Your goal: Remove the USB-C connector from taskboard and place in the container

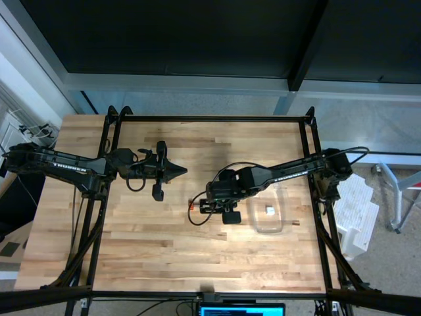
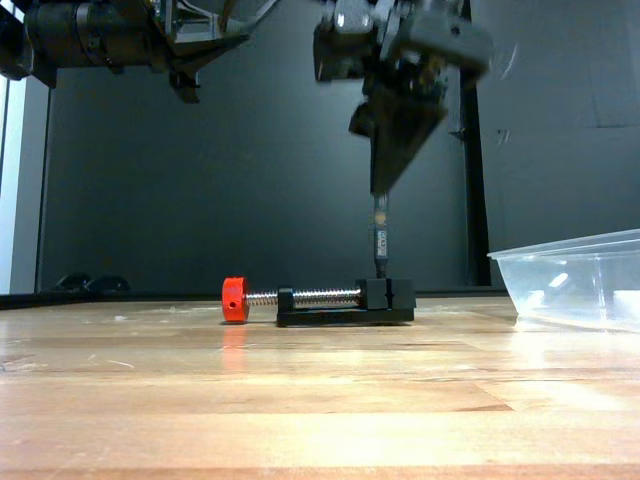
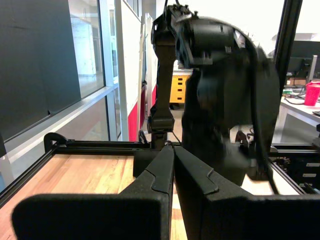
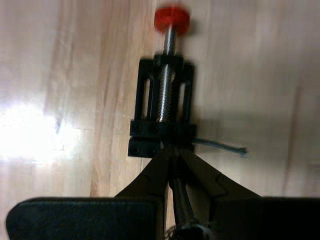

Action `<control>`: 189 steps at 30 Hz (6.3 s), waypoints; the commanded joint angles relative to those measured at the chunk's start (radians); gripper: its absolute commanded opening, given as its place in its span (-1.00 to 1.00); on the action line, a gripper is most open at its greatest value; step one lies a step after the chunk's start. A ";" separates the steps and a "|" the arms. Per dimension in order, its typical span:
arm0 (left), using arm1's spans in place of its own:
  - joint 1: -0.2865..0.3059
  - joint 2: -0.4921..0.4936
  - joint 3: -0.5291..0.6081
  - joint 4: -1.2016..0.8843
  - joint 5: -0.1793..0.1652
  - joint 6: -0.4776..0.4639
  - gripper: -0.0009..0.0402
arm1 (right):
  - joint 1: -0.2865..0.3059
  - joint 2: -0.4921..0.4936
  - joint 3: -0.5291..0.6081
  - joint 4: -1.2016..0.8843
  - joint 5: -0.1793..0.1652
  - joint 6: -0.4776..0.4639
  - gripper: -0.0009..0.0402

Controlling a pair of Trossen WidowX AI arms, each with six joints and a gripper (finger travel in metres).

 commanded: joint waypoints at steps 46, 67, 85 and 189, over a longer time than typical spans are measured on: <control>0.000 0.001 0.000 0.000 0.000 0.000 -0.96 | 0.176 -0.418 -0.364 -0.096 -0.001 0.362 -0.96; 0.000 0.001 0.000 0.000 0.000 0.000 -0.96 | 0.179 -0.550 -0.539 -0.111 -0.001 0.362 -0.96; 0.000 0.001 0.000 0.000 0.000 0.000 -0.96 | 0.175 -0.573 -0.606 -0.101 0.001 0.385 -0.94; 0.000 0.001 0.000 0.000 0.000 0.000 -0.96 | -0.190 -0.727 -0.875 1.384 -0.140 -0.059 -0.96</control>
